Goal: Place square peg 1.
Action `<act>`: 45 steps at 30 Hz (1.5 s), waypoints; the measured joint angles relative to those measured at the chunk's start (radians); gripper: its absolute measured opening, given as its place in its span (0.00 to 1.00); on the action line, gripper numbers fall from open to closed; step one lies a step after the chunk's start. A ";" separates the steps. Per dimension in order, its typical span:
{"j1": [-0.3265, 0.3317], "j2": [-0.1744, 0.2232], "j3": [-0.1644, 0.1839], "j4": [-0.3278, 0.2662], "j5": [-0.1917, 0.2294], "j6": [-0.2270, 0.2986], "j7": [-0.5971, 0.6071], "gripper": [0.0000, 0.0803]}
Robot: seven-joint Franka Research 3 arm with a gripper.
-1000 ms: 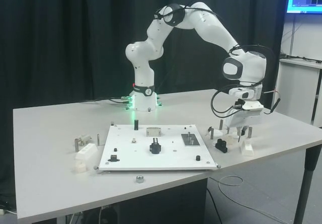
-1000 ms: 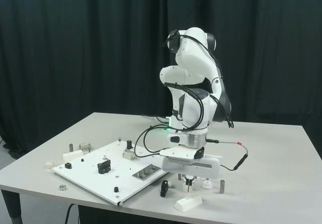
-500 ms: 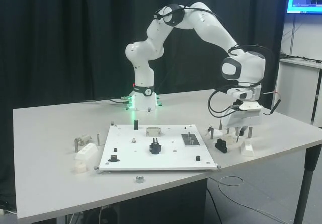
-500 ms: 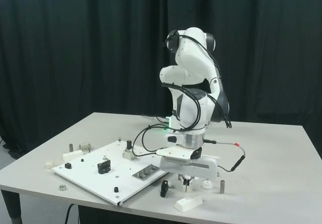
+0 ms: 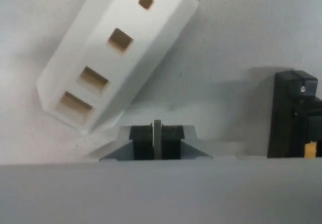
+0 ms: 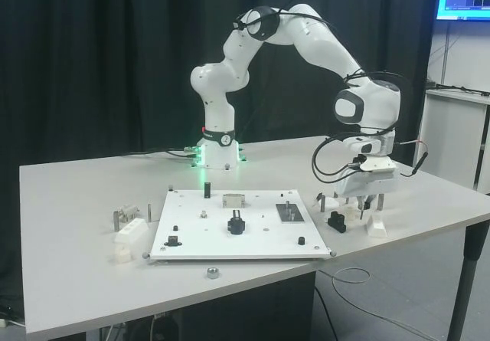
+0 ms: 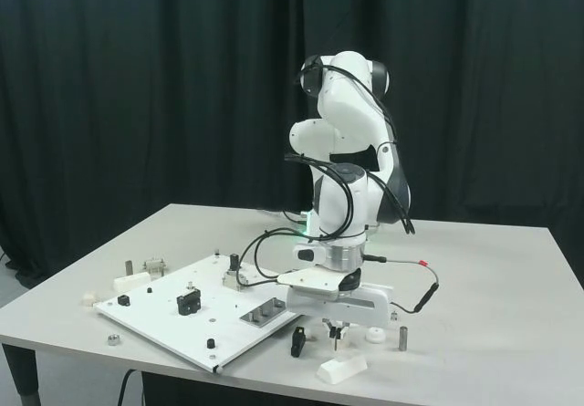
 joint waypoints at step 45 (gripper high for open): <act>0.001 0.006 0.017 -0.003 0.003 -0.010 -0.011 0.56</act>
